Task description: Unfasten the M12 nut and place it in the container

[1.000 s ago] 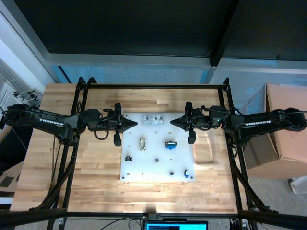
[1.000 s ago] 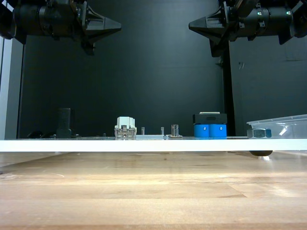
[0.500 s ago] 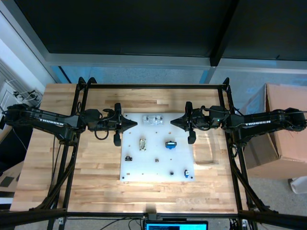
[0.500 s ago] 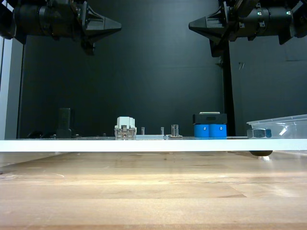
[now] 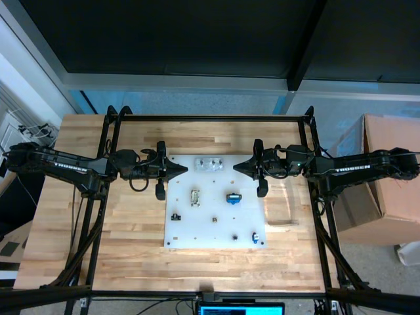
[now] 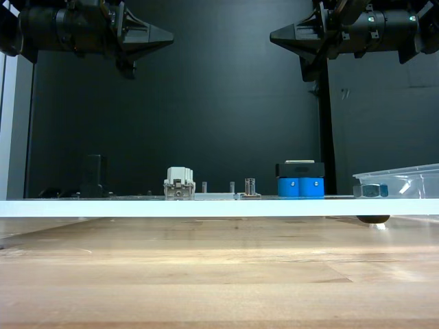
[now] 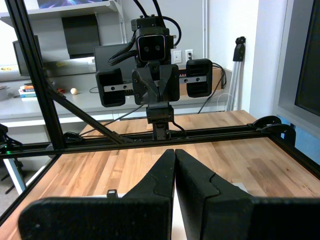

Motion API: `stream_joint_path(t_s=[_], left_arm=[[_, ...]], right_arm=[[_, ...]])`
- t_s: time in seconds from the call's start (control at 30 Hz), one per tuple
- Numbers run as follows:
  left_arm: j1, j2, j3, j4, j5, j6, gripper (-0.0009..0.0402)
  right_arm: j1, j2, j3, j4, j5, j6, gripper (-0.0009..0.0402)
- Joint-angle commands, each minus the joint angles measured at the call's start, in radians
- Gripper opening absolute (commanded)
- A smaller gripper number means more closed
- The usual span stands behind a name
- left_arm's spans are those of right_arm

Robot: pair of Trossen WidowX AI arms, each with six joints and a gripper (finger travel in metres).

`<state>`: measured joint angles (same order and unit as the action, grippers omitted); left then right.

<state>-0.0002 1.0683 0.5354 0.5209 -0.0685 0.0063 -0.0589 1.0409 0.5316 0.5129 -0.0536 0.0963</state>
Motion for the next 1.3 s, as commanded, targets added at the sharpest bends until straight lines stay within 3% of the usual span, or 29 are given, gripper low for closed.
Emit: stream_joint_path(t_s=[0.03, 0.23, 0.57, 0.83, 1.3], left_arm=[[0.000, 0.000, 0.000, 0.000, 0.000, 0.000, 0.0000], [0.000, 0.000, 0.001, 0.000, 0.000, 0.000, 0.0000], [0.000, 0.000, 0.000, 0.000, 0.000, 0.000, 0.0000], [0.000, 0.000, 0.000, 0.000, 0.000, 0.000, 0.0000], [0.000, 0.000, 0.000, 0.000, 0.000, 0.000, 0.0000]], right_arm=[[0.000, 0.004, 0.000, 0.023, 0.011, 0.000, 0.0000], [0.003, 0.006, 0.014, -0.032, 0.004, 0.047, 0.0000], [0.129, 0.029, 0.236, -0.612, 0.003, 0.035, 0.0000], [0.243, 0.150, 0.443, -1.040, 0.009, 0.062, 0.0000], [0.364, 0.414, 0.674, -1.392, 0.008, 0.104, 0.0000]])
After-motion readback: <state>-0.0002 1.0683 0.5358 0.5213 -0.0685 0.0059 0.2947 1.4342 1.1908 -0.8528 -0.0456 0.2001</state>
